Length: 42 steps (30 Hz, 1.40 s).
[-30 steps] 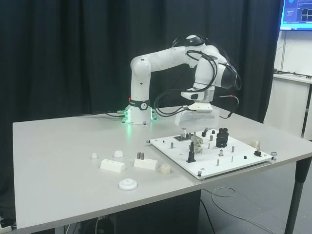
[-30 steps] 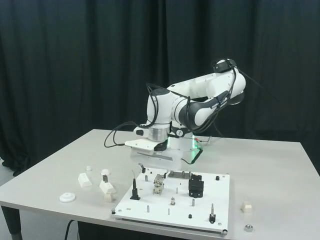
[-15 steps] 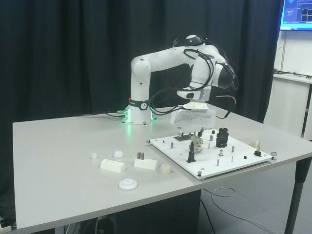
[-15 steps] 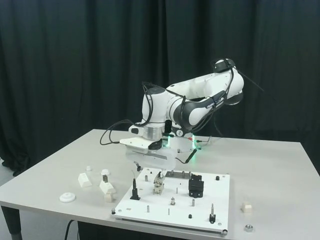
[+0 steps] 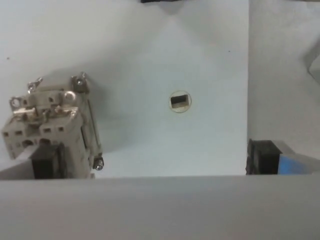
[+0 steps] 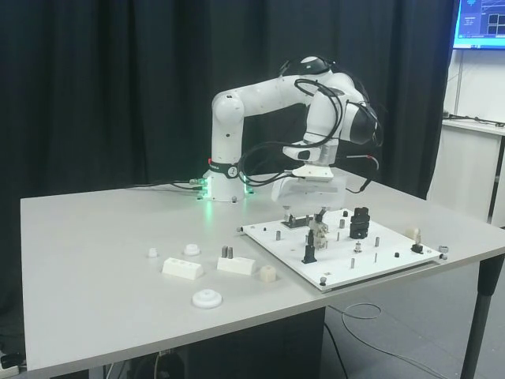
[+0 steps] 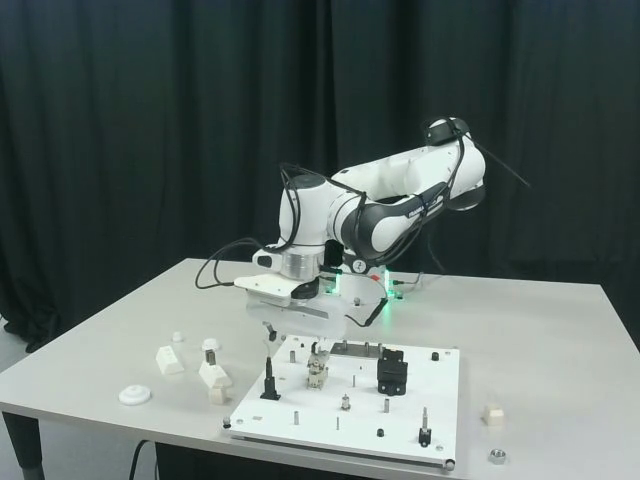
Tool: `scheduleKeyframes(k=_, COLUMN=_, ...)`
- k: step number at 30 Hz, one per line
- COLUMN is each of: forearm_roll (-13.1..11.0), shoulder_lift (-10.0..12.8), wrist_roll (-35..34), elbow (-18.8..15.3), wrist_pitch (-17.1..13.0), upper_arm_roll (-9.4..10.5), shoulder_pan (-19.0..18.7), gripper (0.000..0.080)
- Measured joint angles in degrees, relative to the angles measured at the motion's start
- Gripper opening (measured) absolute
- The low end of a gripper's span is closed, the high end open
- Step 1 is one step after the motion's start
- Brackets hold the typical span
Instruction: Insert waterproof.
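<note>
A white board (image 6: 371, 260) (image 7: 400, 410) on the grey table carries several small fixtures. In the wrist view, a whitish-grey connector block (image 5: 50, 120) with screws and clips stands on the board, and beside it is a small round socket (image 5: 179, 101) with a rectangular hole. My gripper (image 5: 155, 159) (image 6: 304, 212) (image 7: 272, 335) hovers just above the board's far edge, near the connector block (image 7: 318, 370) (image 6: 318, 233). It is open, with nothing between its black fingertips (image 5: 47, 160).
On the board stand a black upright part (image 7: 268, 383) (image 6: 309, 249), a black block (image 7: 391, 370) (image 6: 360, 223) and several pegs. Loose white parts (image 6: 182, 268) (image 7: 169, 360) and a white disc (image 6: 207, 298) lie on the table beside the board. A small block (image 7: 492, 413) sits on the other side.
The arm has swung along the board's far edge toward the side with the loose white parts, carrying the gripper leftward in both room views. Nothing was picked up.
</note>
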State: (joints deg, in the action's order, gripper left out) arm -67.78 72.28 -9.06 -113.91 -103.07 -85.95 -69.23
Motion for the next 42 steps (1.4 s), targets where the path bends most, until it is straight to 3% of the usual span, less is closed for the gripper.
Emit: scheduleKeyframes(k=42, forearm_roll=0.1, shoulder_lift=0.2, wrist_roll=1.2, elbow=-0.1, wrist_pitch=0.2, upper_arm_roll=0.67, shoulder_pan=0.1, gripper=0.08)
